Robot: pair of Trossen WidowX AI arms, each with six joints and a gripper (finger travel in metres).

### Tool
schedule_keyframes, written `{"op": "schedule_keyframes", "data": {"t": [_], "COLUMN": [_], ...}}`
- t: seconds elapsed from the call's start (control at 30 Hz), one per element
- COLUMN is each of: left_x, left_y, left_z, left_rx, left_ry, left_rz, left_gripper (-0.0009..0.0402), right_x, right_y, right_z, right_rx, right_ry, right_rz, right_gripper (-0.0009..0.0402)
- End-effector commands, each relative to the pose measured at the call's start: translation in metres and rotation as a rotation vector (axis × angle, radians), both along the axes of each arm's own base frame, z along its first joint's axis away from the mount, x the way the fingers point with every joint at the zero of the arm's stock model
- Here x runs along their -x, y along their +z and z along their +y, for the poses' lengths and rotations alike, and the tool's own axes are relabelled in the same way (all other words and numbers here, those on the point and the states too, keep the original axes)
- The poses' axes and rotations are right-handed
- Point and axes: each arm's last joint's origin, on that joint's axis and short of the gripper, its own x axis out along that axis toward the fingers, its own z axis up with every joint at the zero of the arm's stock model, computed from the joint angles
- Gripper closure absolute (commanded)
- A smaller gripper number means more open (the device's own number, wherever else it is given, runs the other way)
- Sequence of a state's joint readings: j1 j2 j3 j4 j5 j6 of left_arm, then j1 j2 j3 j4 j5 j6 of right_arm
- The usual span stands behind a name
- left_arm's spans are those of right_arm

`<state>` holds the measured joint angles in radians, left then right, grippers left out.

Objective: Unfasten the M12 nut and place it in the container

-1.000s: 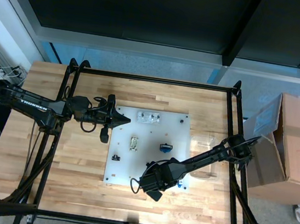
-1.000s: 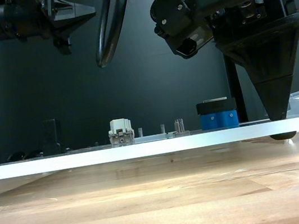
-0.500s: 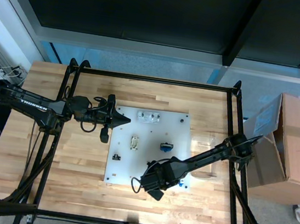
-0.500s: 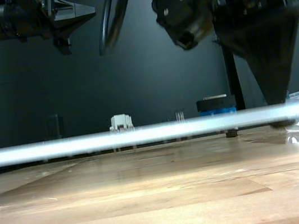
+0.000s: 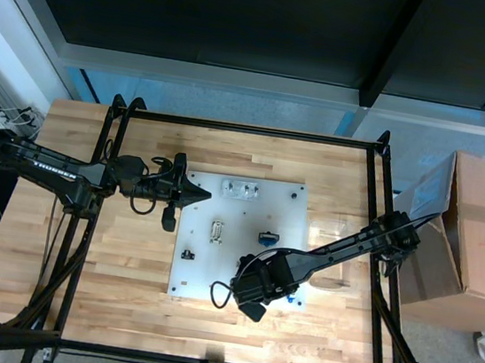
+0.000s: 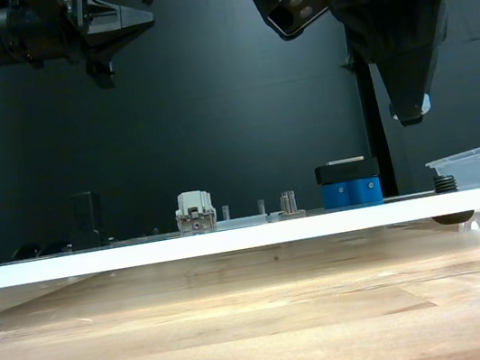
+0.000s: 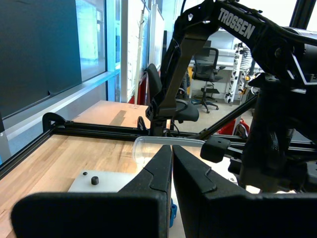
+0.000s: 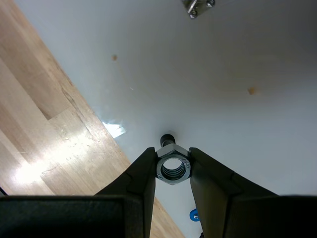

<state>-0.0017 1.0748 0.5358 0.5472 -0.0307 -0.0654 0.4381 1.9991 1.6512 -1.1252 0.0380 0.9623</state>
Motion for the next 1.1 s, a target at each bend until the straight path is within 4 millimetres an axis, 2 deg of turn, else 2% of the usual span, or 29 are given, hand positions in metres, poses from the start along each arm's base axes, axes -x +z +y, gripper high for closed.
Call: {"op": "schedule_keyframes", "data": {"t": [0.03, 0.27, 0.47, 0.8, 1.1], "left_x": [0.000, 0.000, 0.000, 0.000, 0.000], "left_y": [0.000, 0.000, 0.000, 0.000, 0.000], "left_z": [0.000, 0.000, 0.000, 0.000, 0.000], "left_rx": [0.000, 0.000, 0.000, 0.000, 0.000], "left_ry": [0.000, 0.000, 0.000, 0.000, 0.000], "left_rz": [0.000, 0.000, -0.001, 0.000, 0.000], "left_gripper": [0.0393, 0.0393, 0.0393, 0.0393, 0.0393], "right_x": [-0.001, -0.001, 0.016, 0.078, 0.145], "right_y": [-0.001, 0.000, 0.011, 0.027, 0.023], "right_z": [-0.001, -0.003, -0.016, -0.057, -0.085], "right_rx": [-0.002, -0.001, 0.009, 0.023, 0.018], "right_ry": [0.001, 0.009, 0.013, -0.036, -0.042], "right_rz": [0.002, -0.001, -0.045, -0.079, -0.090], "right_gripper": [0.0370, 0.0370, 0.0370, 0.0370, 0.0370]}}
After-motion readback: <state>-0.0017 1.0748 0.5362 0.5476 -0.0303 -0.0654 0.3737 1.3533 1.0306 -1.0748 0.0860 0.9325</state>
